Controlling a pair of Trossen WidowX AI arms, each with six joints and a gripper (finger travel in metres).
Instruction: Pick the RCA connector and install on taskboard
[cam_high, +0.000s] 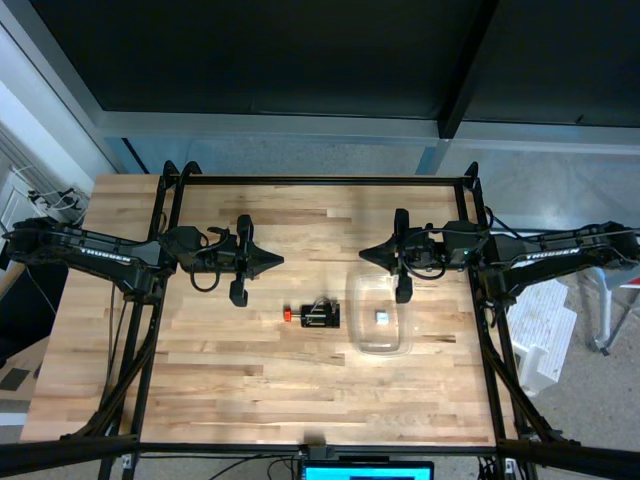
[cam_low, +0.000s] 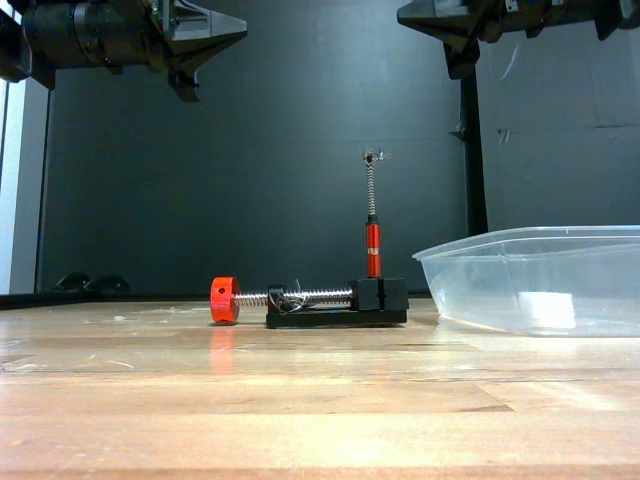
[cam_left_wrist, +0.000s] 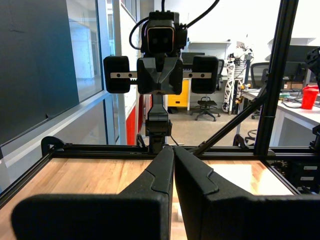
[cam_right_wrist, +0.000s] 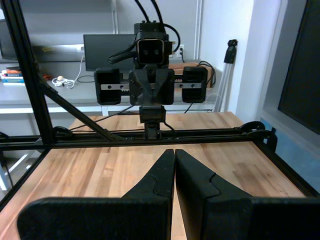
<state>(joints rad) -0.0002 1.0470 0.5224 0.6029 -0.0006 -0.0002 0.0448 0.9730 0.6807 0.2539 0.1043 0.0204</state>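
The red connector (cam_low: 372, 250) stands upright on the black vise (cam_low: 340, 301), and its braided cable (cam_low: 371, 190) rises straight up from it with nothing holding it. From above, the vise (cam_high: 322, 317) and its red knob (cam_high: 287, 314) sit at mid-table. The white block (cam_high: 381, 317) lies bare in the clear tray (cam_high: 358, 300). My left gripper (cam_high: 275, 260) hovers high, back-left of the vise, shut and empty (cam_left_wrist: 173, 148). My right gripper (cam_high: 366, 255) hovers high over the tray's far edge, also shut and empty (cam_right_wrist: 174, 151).
The clear tray (cam_low: 470, 262) stands just right of the vise in the low view, the pale block (cam_low: 545, 308) showing through its wall. The red knob (cam_low: 224, 299) sticks out to the vise's left. A black frame borders the wooden table.
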